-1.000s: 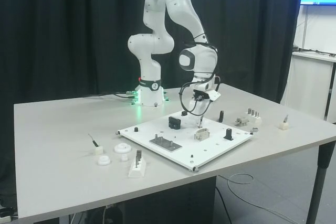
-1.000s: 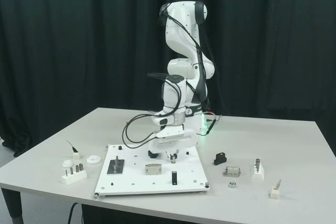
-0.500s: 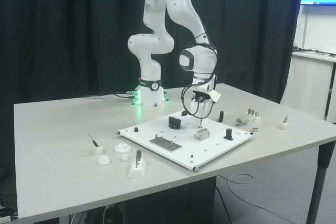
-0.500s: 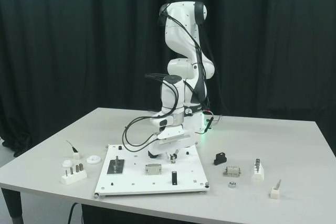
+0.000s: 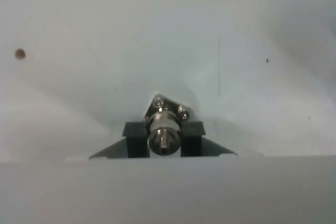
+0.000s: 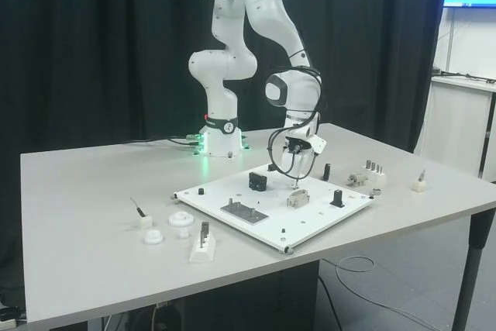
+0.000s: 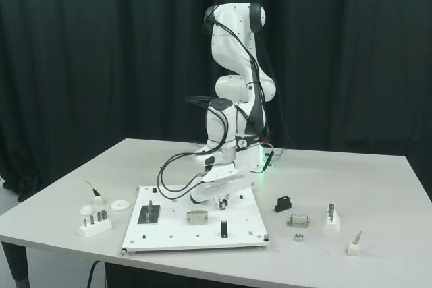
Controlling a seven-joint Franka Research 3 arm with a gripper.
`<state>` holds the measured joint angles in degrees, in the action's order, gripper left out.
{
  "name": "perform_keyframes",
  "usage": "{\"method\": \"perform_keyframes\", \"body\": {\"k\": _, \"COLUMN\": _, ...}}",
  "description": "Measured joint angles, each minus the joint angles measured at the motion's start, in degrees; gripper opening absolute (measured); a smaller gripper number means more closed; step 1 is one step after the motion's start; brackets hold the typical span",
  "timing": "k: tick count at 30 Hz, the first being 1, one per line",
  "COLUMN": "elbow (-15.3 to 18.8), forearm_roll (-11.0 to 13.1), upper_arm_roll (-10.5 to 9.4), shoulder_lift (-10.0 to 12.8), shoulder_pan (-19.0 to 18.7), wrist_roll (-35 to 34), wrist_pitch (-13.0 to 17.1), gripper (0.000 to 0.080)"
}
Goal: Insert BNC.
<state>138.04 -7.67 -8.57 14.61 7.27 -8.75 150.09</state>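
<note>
A: Where is the BNC connector (image 5: 164, 129) at this moment?

B: In the wrist view it sits between the two black fingers (image 5: 134, 139), its metal barrel pointing toward the camera. The jaws are narrow and closed on it. Below it lies the white board (image 6: 310, 215).

A: And the gripper (image 6: 297, 177)?

B: It hangs over the far middle of the white board, just above the surface, with the white arm (image 6: 252, 29) bent over it from its base at the far side of the table (image 6: 77, 191). Green light glows at the base.

A: What else stands on the board?

B: In the first room view, a black block (image 6: 258, 182) just left of the gripper, a grey metal housing (image 6: 297, 198) just near of it, a black bracket (image 6: 338, 198) to the right, and a grey plate (image 6: 244, 211) toward the near left corner.

A: And off the board?

B: On the table at the left, white gears (image 6: 180, 219) and a white holder (image 6: 203, 249) with an upright pin. On the right, a white block with pegs (image 6: 375, 174) and a small white piece (image 6: 419, 184) well apart from it.
</note>
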Motion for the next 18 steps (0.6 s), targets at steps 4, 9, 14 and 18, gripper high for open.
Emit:
{"method": "perform_keyframes", "body": {"k": 4, "elbow": -0.1, "forearm_roll": 0.3, "upper_arm_roll": 0.03, "shoulder_lift": 0.0, "shoulder_pan": 0.0, "wrist_roll": 0.0, "wrist_pitch": -0.2, "gripper": 0.0124}}
{"method": "perform_keyframes", "body": {"k": 9, "elbow": -0.1, "forearm_roll": 0.4, "upper_arm_roll": 0.05, "shoulder_lift": 0.0, "shoulder_pan": 0.0, "wrist_roll": 0.0, "wrist_pitch": -0.2, "gripper": 0.0124}}
{"method": "perform_keyframes", "body": {"k": 14, "elbow": -0.1, "forearm_roll": 1.1, "upper_arm_roll": 0.13, "shoulder_lift": 0.1, "shoulder_pan": 0.0, "wrist_roll": -0.6, "wrist_pitch": -0.1, "gripper": 0.0124}}
{"method": "perform_keyframes", "body": {"k": 18, "elbow": -0.1, "forearm_roll": 2.0, "upper_arm_roll": 0.21, "shoulder_lift": 0.1, "shoulder_pan": 0.0, "wrist_roll": -2.0, "wrist_pitch": 0.0, "gripper": 0.0124}}
